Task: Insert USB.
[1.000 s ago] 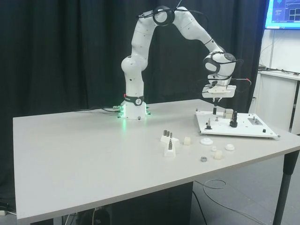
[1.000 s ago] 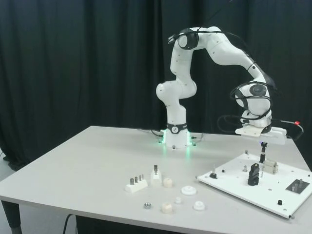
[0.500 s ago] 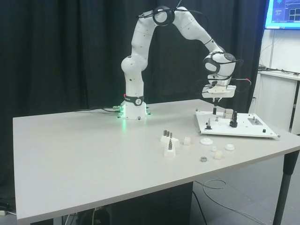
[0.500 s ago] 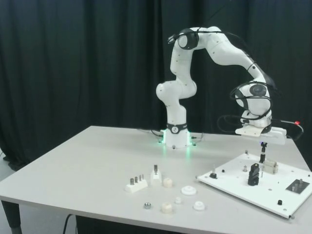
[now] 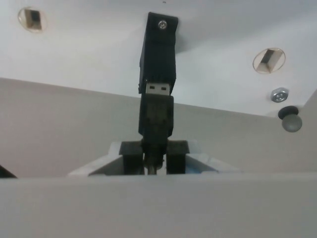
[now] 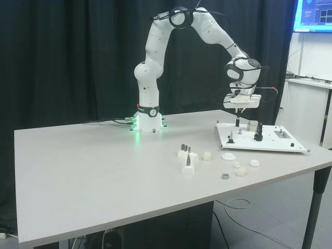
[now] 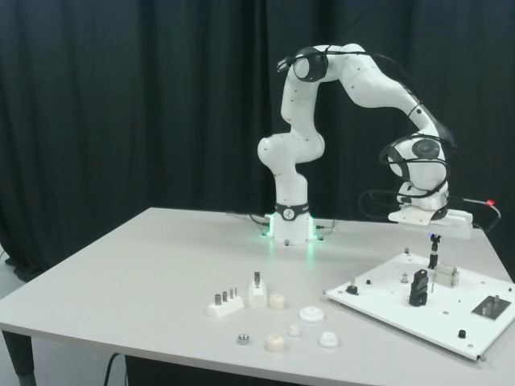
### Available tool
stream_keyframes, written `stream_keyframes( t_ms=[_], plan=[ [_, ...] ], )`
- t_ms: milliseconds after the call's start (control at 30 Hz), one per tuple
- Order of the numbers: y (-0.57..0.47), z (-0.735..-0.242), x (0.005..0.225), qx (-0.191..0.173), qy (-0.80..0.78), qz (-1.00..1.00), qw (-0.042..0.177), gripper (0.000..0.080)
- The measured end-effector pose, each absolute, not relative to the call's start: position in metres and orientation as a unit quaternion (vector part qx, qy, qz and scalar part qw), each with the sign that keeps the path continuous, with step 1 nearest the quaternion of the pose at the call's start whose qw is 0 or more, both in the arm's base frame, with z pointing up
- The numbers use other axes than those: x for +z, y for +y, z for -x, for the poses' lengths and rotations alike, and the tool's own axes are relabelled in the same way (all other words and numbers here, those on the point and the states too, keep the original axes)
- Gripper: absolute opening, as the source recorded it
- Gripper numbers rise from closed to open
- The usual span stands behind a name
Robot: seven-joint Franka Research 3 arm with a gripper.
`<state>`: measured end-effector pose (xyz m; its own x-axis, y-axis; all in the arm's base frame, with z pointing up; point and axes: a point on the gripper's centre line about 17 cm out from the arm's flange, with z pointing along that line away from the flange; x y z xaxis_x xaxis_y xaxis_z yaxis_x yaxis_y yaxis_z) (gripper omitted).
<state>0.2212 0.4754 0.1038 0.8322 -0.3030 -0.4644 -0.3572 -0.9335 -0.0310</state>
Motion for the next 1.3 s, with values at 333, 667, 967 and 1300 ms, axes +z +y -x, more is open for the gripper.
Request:
stream_keyframes(
  t_ms=[333, 667, 967, 1300],
  plan=[
    [0.4750, -0.2199, 0.1040, 0.234, 0.173, 0.955, 0.057, 0.0091],
    [0.4741, -0.2166, 0.1047, 0.241, 0.174, 0.953, 0.055, 0.0091],
    [0.4747, -0.2166, 0.1053, 0.244, 0.178, 0.952, 0.057, 0.0091],
    [0.4753, -0.2170, 0.1057, 0.244, 0.178, 0.952, 0.058, 0.0091]
  ],
)
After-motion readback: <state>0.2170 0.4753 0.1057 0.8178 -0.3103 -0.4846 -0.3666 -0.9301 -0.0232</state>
